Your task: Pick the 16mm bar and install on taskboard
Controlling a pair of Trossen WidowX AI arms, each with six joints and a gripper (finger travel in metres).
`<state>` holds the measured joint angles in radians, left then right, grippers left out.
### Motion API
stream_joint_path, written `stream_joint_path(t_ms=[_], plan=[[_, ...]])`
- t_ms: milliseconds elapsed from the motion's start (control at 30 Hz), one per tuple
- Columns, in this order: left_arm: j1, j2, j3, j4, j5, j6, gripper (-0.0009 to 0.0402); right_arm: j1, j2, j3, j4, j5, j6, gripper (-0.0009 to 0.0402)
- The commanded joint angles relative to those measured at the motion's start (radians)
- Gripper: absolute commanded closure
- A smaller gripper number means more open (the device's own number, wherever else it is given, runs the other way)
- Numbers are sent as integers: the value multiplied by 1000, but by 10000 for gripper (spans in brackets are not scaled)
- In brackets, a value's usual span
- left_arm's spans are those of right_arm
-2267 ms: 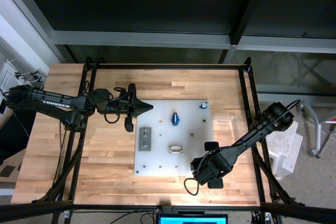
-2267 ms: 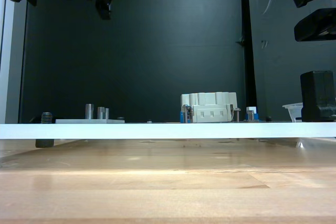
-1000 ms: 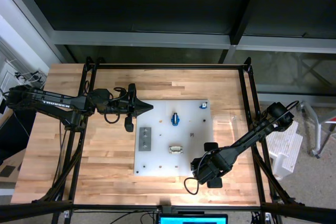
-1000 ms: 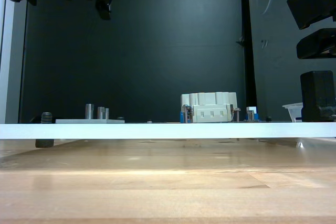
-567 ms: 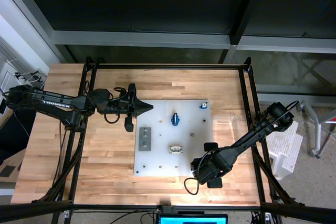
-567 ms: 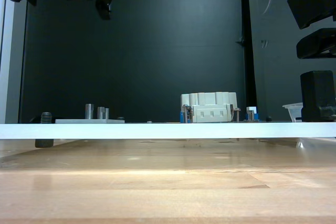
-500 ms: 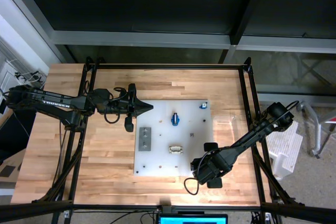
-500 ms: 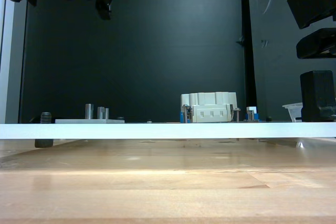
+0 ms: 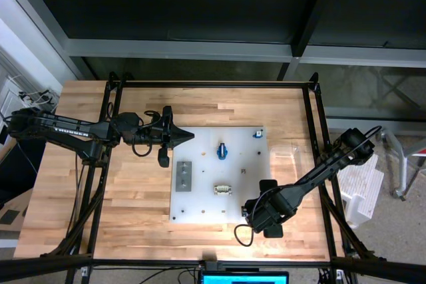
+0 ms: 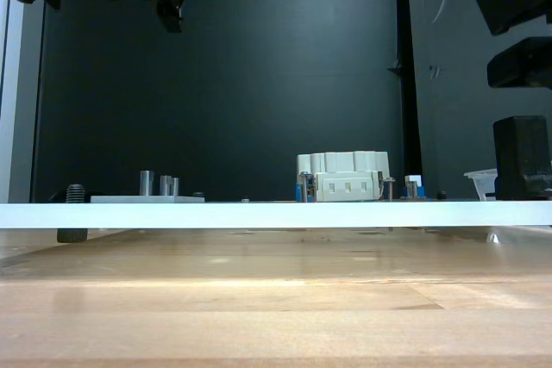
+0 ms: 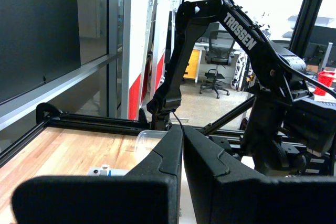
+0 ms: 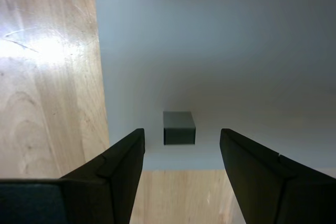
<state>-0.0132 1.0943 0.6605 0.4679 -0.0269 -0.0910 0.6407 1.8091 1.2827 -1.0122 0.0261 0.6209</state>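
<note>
What looks like the 16mm bar (image 12: 179, 128) sits on the taskboard (image 12: 236, 51) between your right gripper (image 12: 179, 135)'s spread fingers (image 12: 123, 166); your left gripper (image 11: 182, 135), far off, is closed.

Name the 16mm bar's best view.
Right wrist view: 16mm bar sits unheld on the board between the open right pincer's fingers. High view hides it beneath that pincer; low view misses it. Left pincer, shut, hovers over the board's far-left corner.

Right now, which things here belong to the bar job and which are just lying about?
Job: 16mm bar, unheld on the task board, seating unclear; right end effector open astride it; left end effector shut, raised near the board's far left corner.
Lying about: beige connector, blue knob, grey pin block.
</note>
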Motion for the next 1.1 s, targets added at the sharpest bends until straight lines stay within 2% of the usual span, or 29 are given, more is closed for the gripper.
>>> stream_joint_path(t_ms=[33,333,800,933,1100], plan=[[0,0,0,0,0,0,393,0,-34,1,-12,0,0,184],[0,0,0,0,0,0,393,1,-124,1,-27,-1,0,185],[0,0,0,0,0,0,393,0,-132,0,-21,0,-10,187],[0,0,0,0,0,0,393,0,-132,0,-18,12,-11,215],[0,0,0,0,0,0,393,-10,-148,0,-15,35,-11,276]])
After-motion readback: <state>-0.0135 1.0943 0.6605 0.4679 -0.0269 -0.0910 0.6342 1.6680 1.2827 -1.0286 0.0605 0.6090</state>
